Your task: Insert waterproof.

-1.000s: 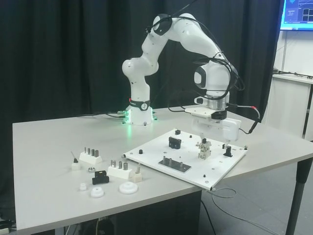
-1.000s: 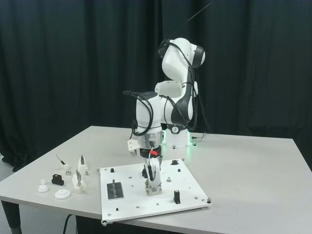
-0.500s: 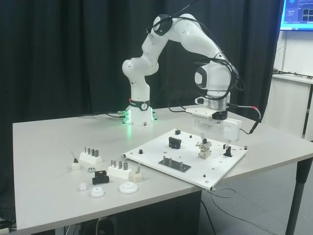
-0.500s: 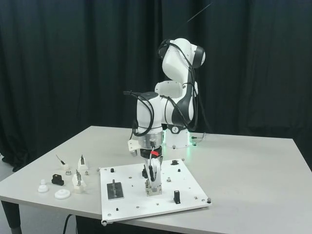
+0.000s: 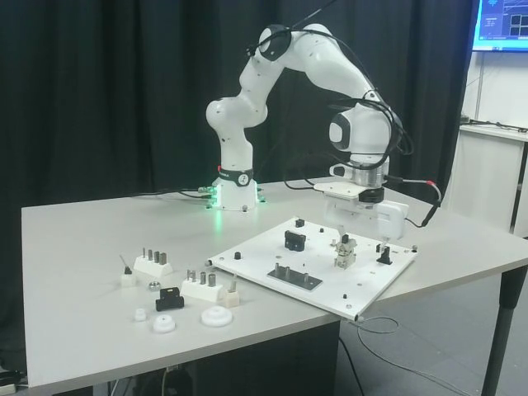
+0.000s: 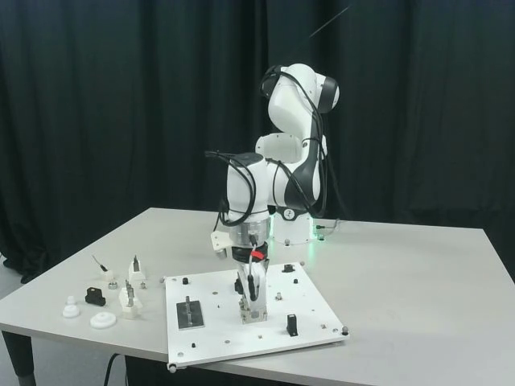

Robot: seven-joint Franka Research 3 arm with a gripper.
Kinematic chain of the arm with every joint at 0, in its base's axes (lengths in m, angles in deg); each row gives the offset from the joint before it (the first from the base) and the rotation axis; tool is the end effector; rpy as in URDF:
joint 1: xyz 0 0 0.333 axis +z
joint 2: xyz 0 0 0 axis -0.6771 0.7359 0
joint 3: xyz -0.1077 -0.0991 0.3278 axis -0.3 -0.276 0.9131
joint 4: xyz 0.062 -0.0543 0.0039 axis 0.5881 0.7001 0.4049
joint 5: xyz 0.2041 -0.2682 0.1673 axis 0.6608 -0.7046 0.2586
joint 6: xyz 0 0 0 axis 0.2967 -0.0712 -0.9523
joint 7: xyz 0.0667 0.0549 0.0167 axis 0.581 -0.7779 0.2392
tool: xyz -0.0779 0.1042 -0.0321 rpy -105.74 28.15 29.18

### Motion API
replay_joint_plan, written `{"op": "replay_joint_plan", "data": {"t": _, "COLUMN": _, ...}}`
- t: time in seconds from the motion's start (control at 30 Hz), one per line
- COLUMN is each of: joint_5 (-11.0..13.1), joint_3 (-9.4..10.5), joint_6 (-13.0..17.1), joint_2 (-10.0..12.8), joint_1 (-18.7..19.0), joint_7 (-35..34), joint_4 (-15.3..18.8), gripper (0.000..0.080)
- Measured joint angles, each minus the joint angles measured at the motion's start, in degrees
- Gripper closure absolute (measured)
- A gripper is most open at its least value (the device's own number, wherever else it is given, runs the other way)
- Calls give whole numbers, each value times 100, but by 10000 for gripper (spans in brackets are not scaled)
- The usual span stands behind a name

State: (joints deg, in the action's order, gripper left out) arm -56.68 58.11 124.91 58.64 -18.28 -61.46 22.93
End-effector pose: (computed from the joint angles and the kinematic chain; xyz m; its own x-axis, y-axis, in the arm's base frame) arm 0.6775 0.0380 0.2783 -0.3506 -0.9365 -0.0022 -0.9363 0.3506 -0.0218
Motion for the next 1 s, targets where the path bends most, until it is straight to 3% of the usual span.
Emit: {"op": "replay_joint_plan", "data": {"t": 1.0, "joint_5": -56, "joint_3": 21, "joint_6": -88, "joint_2": 17, "joint_1": 0, "joint_7": 0, "joint_4": -39, "gripper": 3}}
